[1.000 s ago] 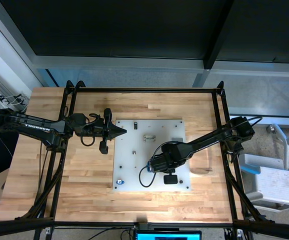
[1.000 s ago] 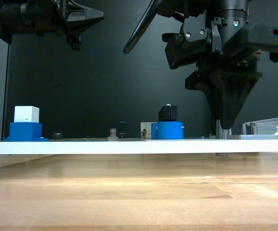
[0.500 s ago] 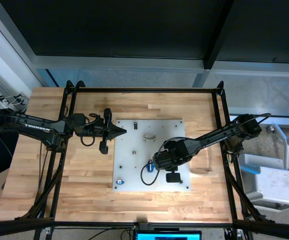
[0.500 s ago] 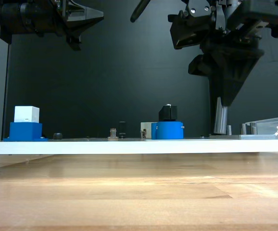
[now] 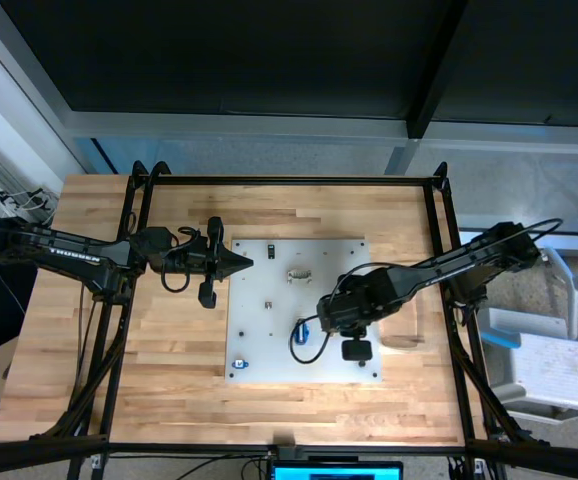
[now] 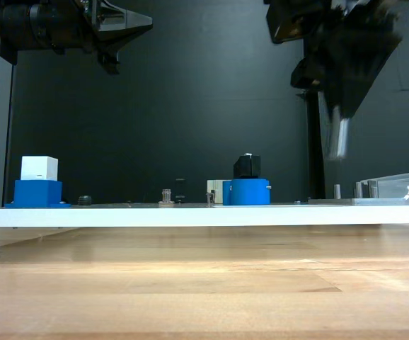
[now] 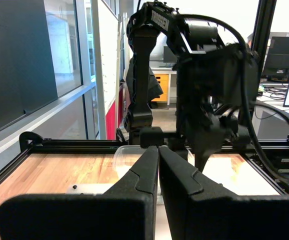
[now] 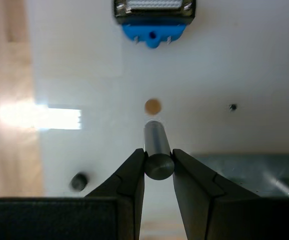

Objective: Pick the 16mm cylinder and place it in the container

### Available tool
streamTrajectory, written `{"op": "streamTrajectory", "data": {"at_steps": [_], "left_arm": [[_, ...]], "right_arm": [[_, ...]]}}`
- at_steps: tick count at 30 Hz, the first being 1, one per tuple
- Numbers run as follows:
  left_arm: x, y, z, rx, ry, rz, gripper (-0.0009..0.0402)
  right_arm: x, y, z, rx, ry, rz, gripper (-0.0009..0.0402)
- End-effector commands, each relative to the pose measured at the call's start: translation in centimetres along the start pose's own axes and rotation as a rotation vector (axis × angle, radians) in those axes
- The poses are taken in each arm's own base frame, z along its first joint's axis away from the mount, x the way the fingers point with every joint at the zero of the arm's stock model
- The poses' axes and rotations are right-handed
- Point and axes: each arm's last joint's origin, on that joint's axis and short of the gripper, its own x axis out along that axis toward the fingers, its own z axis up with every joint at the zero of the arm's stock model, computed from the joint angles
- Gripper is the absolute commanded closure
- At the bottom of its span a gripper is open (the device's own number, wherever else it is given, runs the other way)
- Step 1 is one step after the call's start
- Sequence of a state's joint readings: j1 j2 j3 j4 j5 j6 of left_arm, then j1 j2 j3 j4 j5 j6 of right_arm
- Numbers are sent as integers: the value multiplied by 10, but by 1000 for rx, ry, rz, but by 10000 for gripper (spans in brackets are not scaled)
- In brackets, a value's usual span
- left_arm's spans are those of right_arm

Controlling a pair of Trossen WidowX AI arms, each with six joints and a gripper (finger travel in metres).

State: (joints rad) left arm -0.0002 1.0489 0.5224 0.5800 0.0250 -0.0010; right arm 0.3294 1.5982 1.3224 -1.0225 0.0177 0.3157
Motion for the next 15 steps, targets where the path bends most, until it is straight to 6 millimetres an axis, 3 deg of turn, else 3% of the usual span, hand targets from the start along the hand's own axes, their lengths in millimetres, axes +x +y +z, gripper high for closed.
{"op": "streamTrajectory", "data": {"at_steps": [1,15], "left_arm": [[0,0,0,0,0,0,393],[0,0,0,0,0,0,393]], "right_arm": [[-8,-3,-11,18,11,27,366],[-22,-21,-71,147,57,56,366]]}}
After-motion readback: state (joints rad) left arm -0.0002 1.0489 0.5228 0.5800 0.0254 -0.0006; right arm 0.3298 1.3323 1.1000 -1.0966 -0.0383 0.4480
